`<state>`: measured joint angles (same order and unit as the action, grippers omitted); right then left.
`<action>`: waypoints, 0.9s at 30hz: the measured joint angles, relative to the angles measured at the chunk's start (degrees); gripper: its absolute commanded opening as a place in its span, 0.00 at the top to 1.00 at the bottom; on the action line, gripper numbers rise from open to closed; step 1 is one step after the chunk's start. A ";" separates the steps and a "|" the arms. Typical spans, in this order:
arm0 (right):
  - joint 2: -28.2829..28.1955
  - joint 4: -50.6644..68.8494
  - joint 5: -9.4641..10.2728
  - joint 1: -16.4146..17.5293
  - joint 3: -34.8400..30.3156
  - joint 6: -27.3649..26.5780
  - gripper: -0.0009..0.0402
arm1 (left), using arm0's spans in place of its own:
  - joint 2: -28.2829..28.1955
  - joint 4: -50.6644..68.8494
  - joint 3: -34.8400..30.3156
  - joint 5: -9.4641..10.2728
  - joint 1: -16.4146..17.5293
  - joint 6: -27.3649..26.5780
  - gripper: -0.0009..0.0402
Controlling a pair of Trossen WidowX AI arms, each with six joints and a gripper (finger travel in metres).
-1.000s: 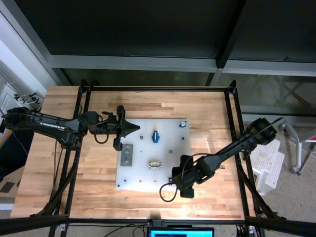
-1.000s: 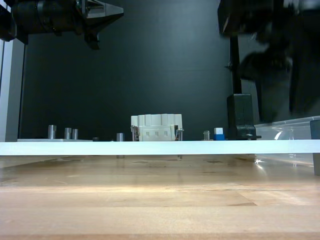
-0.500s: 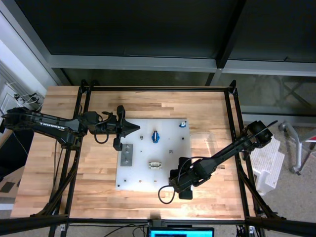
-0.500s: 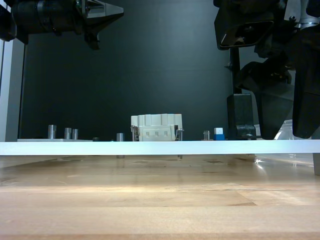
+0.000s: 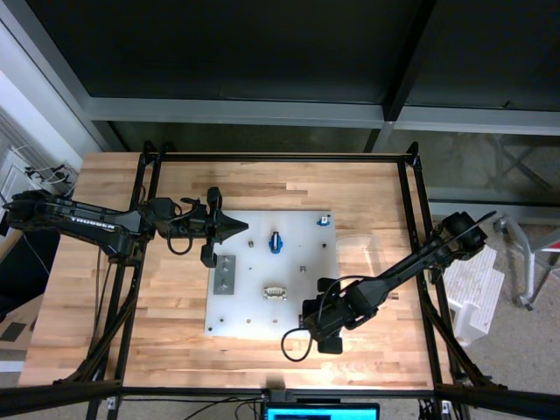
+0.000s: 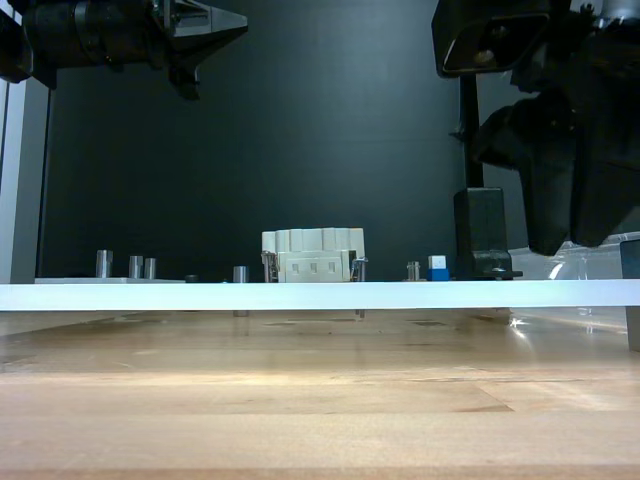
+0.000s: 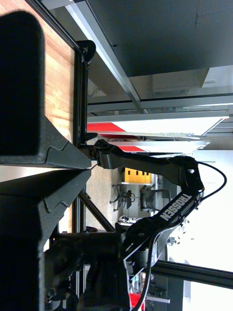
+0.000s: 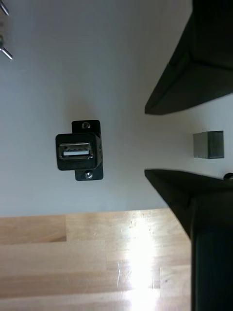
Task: Remove the 16mm bar from the taskboard and place in the container
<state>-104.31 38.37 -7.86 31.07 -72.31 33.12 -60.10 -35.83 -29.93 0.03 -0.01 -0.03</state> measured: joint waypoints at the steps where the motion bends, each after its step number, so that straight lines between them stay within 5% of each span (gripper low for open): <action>1: 0.13 0.02 0.00 0.00 0.00 0.00 0.78 | 0.00 0.00 -0.02 0.00 0.00 0.00 0.98; 7: 0.85 0.20 0.09 0.00 -0.02 -0.48 0.99 | 0.00 0.00 0.00 0.00 0.00 0.00 0.98; 27: 9.25 4.83 -0.02 0.55 0.00 -0.66 0.97 | 0.00 0.02 -0.02 0.00 0.00 0.00 0.98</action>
<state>-95.07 43.20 -7.88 31.62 -72.31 32.47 -60.10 -35.81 -29.95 0.03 -0.01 -0.03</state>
